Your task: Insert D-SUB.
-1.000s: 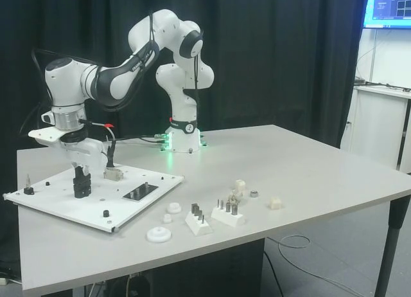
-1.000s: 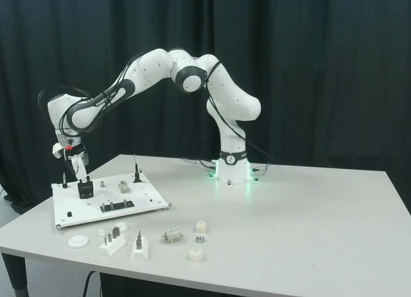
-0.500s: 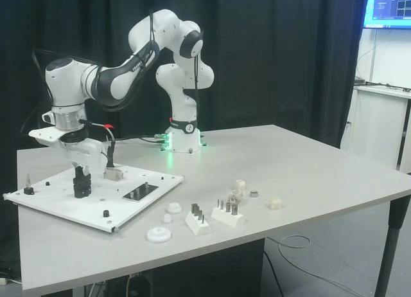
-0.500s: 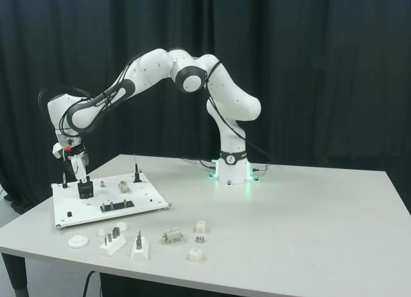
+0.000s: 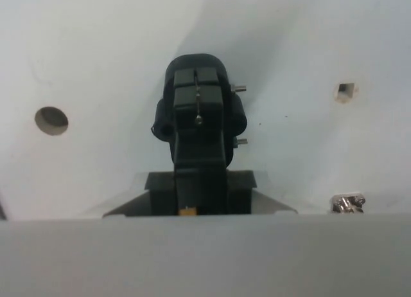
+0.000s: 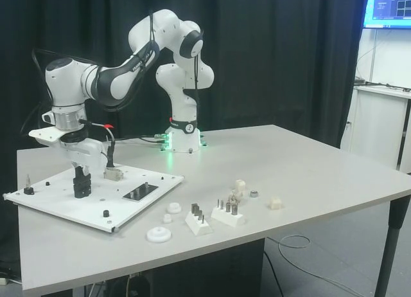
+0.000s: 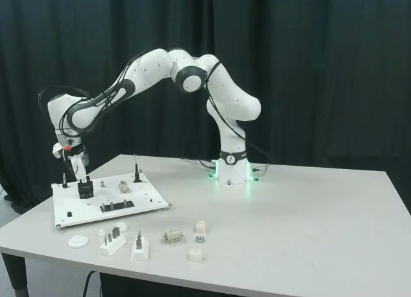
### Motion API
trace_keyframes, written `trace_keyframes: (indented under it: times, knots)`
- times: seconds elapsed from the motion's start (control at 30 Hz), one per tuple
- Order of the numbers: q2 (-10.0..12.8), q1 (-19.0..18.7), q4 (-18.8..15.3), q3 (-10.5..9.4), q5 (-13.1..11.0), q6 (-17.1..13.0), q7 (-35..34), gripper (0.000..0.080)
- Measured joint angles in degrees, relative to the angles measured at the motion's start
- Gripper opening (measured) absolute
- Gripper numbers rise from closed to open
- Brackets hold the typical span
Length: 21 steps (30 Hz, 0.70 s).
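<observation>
My gripper (image 5: 198, 85) stands low over the white board (image 5: 96, 53) with its black fingers pressed together on a black D-SUB plug (image 5: 234, 114). Two small metal screws stick out of the plug's side. In the first room view the gripper (image 6: 81, 180) points straight down at the left part of the board (image 6: 58, 204), and the plug (image 6: 81, 191) sits on the board under it. The second room view shows the same gripper (image 7: 83, 180) and plug (image 7: 85, 191) near the board's back left.
On the board stand a grey metal block (image 6: 114, 175), a black strip with pegs (image 6: 140, 191) and small black posts (image 6: 28, 189). In front of the board lie white gears (image 6: 157, 233), two white peg holders (image 6: 199, 222), a metal connector (image 7: 170, 236) and small white blocks (image 6: 275, 202).
</observation>
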<state>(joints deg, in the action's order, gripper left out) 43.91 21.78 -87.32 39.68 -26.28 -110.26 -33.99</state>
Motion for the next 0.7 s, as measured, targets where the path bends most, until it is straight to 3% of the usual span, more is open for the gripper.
trace_keyframes:
  times: [0.43, 0.47, 0.63, 0.67, 0.7]
  knots:
    - [-0.1, 0.0, -0.4, -0.01, -0.2, 0.1, -2.2, 0.0153]
    - [-0.1, 0.0, -0.4, -0.01, -0.2, 0.1, -2.7, 0.0655]
    - [-0.8, -0.2, -0.4, -0.01, -0.2, 0.2, -3.7, 0.0655]
    - [-1.0, -0.2, -0.4, -0.01, -0.2, 0.3, -3.7, 0.0774]
    - [-1.2, -0.3, -0.4, 0.01, -0.2, 0.5, -3.8, 0.0774]
